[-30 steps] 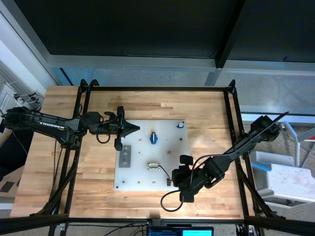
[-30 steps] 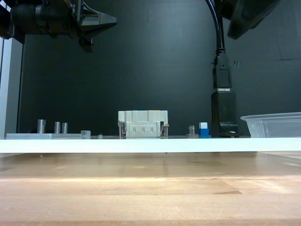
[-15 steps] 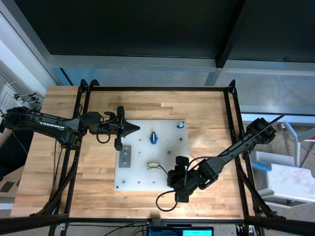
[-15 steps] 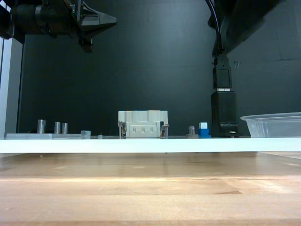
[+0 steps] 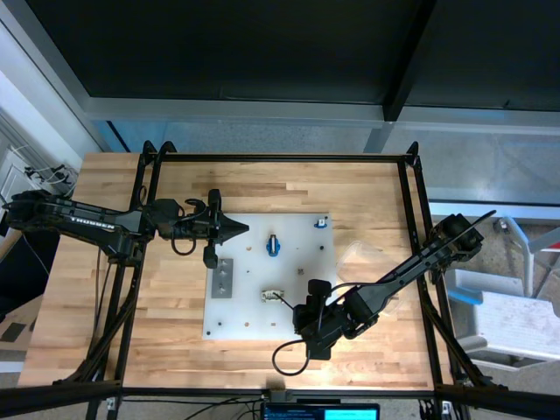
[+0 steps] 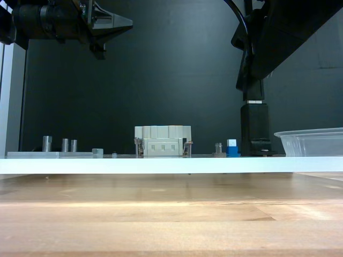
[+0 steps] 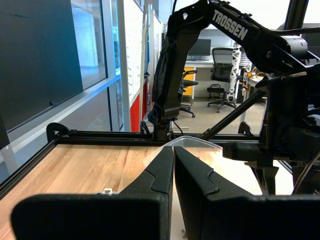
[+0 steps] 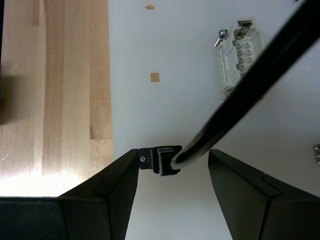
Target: Remove the USB connector from the USB hub and place in the container
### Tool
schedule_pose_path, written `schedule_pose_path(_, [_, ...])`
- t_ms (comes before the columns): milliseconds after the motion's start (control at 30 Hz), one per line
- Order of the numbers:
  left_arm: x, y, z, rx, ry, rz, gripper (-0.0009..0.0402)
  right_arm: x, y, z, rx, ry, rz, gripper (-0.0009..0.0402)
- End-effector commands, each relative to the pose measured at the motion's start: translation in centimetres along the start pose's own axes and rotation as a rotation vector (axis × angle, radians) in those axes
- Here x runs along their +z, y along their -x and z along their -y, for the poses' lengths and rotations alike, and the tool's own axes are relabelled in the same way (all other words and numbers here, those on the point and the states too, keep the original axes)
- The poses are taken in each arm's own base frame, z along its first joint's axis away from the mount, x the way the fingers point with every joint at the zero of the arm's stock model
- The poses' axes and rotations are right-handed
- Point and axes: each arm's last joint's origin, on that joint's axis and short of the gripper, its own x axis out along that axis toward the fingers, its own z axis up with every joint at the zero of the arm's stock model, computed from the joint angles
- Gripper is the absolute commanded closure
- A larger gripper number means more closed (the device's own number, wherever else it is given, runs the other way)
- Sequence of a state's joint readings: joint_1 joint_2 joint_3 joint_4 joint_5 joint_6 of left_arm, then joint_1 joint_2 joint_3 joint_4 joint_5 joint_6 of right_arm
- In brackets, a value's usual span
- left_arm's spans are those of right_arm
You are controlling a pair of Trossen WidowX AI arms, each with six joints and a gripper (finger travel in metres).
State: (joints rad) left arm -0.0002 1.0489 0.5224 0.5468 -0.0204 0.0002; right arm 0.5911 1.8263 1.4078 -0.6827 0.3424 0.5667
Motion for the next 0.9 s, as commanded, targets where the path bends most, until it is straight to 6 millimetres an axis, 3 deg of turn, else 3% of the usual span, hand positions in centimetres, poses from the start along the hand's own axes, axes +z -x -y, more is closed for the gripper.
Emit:
schedule_pose_path(33, [0.01,-0.01,0.0,0.0,0.0,0.001,0.0392,0.01,-0.17,0.02,0.002,0.001,-0.001,0.0201])
schedule_pose_path(300, [0.01,-0.01,0.0,0.0,0.0,0.001,0.0392,-0.13,-0.16,0.13,-0.009,0.008,-0.016,0.0227])
schedule_pose_path(633, [0.01,-0.01,0.0,0.0,0.0,0.0,0.0392,0.03,-0.21,0.2,-0.006,0.011,-0.007,0.0308])
schedule_pose_path(900, [0.01,-0.01,-0.01,0.0,0.0,0.001,0.0392,0.06,-0.21,0.18,-0.004,0.021,-0.004,0.0397])
